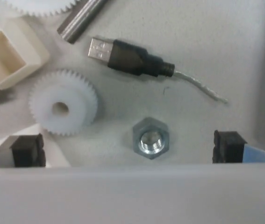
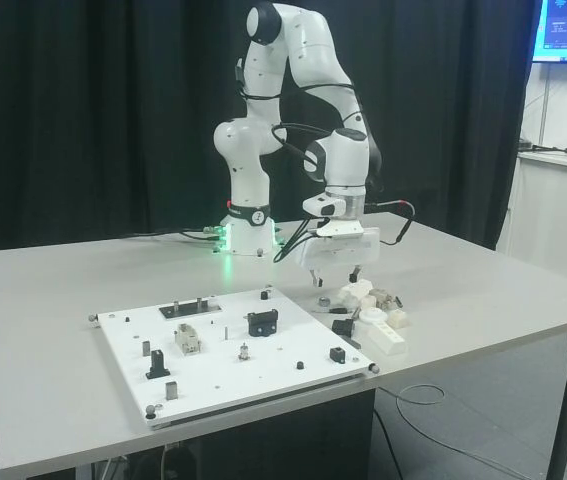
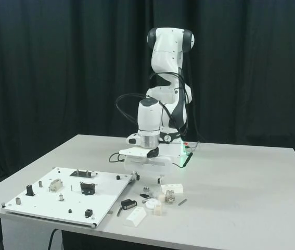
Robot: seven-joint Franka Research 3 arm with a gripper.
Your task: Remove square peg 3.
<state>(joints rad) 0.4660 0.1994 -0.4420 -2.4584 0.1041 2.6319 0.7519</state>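
Your black-tipped fingers (image 1: 27,150) stood wide open, gripping nothing, low over the grey worktop (image 1: 216,37), with a grey steel hexagonal nut (image 1: 151,138) between them. The small grey upright pegs (image 2: 170,388) sat on the flat white board (image 2: 263,385), well apart from the fingers. You could not tell which one was square peg 3.

A second white gear (image 1: 39,7) and the grey rod (image 1: 81,18) are cut off at the wrist view's edge. Parts on the white board (image 2: 228,385) are too small to identify.

End effector (image 1: 127,148) low, fingers apart, empty
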